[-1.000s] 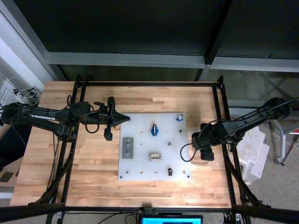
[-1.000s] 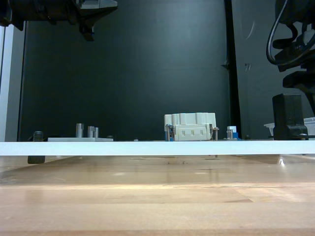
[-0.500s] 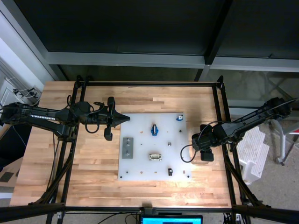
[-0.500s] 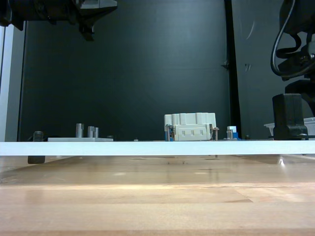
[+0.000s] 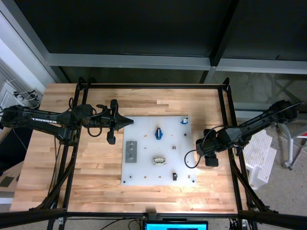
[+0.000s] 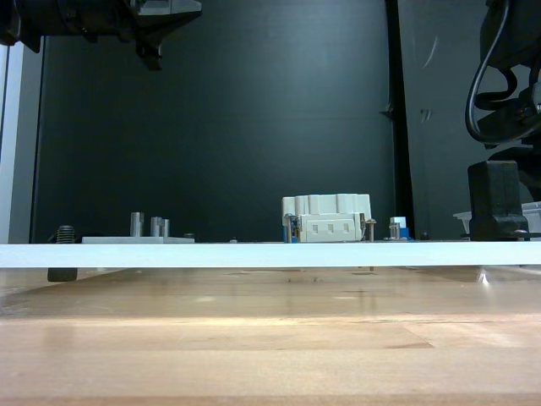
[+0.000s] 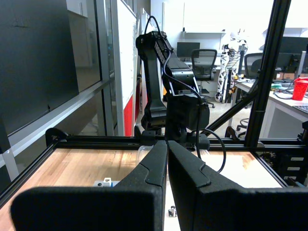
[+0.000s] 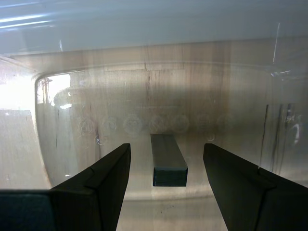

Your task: Pick the 16mm bar and install on taskboard

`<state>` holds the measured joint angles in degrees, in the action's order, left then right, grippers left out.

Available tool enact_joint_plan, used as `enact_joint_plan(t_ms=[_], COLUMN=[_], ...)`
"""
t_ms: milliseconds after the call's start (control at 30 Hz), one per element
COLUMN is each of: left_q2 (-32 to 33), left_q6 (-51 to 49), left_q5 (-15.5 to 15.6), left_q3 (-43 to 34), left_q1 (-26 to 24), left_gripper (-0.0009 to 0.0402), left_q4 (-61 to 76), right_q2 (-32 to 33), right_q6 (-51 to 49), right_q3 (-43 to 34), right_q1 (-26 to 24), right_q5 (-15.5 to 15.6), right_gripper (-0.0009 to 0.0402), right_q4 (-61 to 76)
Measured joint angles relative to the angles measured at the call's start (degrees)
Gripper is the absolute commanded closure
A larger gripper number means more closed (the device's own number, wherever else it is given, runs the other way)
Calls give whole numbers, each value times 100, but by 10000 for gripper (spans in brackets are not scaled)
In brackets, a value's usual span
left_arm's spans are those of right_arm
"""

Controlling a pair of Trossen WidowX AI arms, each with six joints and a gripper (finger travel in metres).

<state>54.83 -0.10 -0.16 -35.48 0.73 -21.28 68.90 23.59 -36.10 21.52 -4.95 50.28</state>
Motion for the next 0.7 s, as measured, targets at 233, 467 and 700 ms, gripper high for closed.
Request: enact_joint_plan(t_ms=[233, 467, 700], left_q2=[0, 0, 0], left_q6=[0, 0, 0], left_q5=[2, 2, 0], left_q3=[-2, -2, -2], left_q1=[0, 0, 0], left_gripper=[393, 393, 393], left_q4=[0, -2, 0], right_q2=[0, 0, 0], right_q6=[-7, -7, -7], right_q3=[0, 0, 0], right_q1=[13, 13, 17], right_q5=[2, 2, 2], right_gripper=[235, 276, 328], right_q4=[2, 4, 4])
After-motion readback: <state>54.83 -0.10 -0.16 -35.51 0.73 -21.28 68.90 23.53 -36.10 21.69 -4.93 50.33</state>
